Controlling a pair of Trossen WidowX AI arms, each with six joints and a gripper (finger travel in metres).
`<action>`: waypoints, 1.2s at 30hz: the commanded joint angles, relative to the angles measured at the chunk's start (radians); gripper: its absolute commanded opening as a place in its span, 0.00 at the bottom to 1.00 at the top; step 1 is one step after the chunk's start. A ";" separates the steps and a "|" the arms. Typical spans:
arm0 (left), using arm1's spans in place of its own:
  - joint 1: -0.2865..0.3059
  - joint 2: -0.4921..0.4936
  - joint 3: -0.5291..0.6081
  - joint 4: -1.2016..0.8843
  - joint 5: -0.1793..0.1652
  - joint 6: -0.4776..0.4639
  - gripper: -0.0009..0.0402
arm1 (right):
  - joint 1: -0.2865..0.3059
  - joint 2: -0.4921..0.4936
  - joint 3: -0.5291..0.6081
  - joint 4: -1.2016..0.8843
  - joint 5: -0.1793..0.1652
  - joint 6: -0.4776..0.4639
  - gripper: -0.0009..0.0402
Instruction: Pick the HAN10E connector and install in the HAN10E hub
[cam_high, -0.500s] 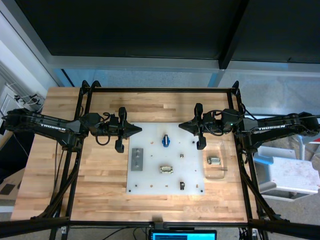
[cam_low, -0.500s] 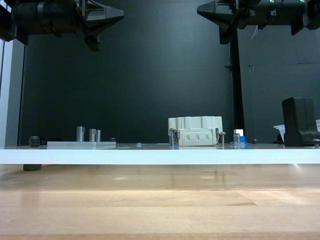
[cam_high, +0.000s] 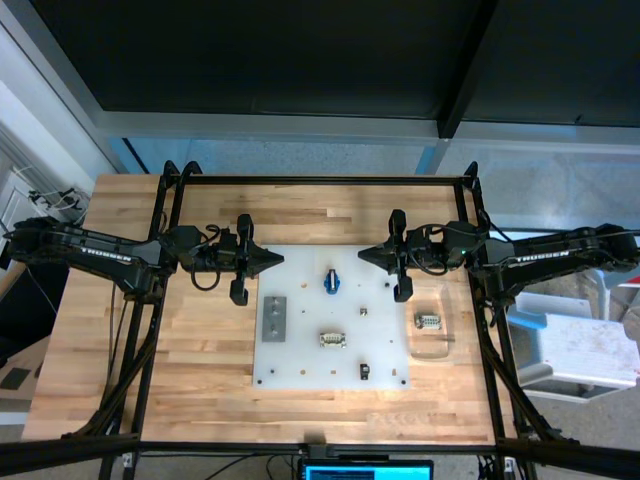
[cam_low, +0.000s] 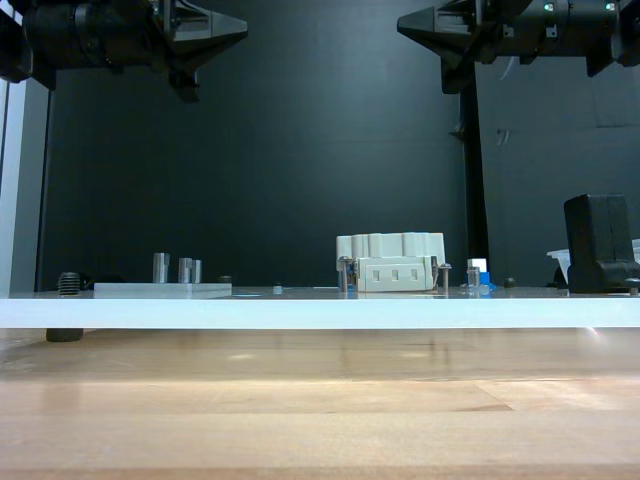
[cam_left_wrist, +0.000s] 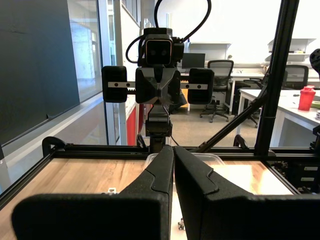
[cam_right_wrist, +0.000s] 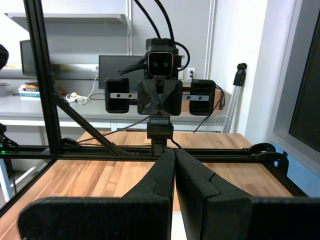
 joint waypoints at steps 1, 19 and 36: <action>0.000 0.000 0.000 0.000 0.000 0.000 0.02 | 0.000 0.000 0.000 0.000 0.000 0.005 0.02; 0.000 0.000 0.000 0.000 0.000 0.000 0.02 | 0.014 0.037 0.407 -0.905 0.020 0.038 0.02; 0.000 0.000 0.000 0.000 0.000 0.000 0.02 | 0.077 0.211 0.697 -1.627 0.020 0.071 0.02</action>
